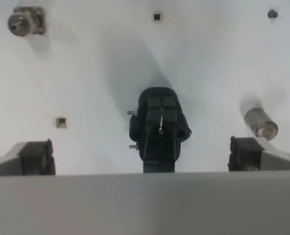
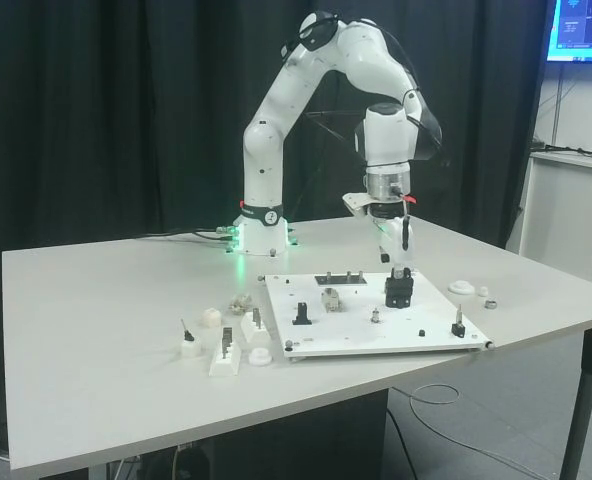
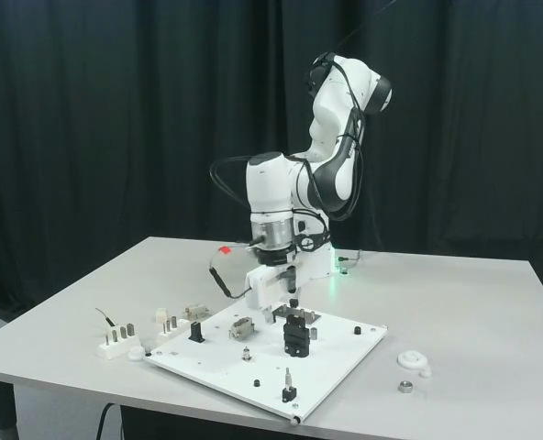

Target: Insert D-SUB.

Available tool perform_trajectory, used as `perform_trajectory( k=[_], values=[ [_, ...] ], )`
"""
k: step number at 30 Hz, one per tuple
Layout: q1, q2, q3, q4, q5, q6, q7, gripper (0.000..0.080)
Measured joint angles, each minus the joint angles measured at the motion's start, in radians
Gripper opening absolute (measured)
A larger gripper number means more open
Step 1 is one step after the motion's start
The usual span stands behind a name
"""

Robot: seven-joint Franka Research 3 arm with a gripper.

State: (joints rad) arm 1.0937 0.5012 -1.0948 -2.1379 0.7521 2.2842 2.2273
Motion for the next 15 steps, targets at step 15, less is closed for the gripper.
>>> perform_trajectory(
  k=[15],
  values=[
    [-0.006,-0.001,-0.032,0.056,-0.106,-0.096,0.0,0.0798]
  ],
)
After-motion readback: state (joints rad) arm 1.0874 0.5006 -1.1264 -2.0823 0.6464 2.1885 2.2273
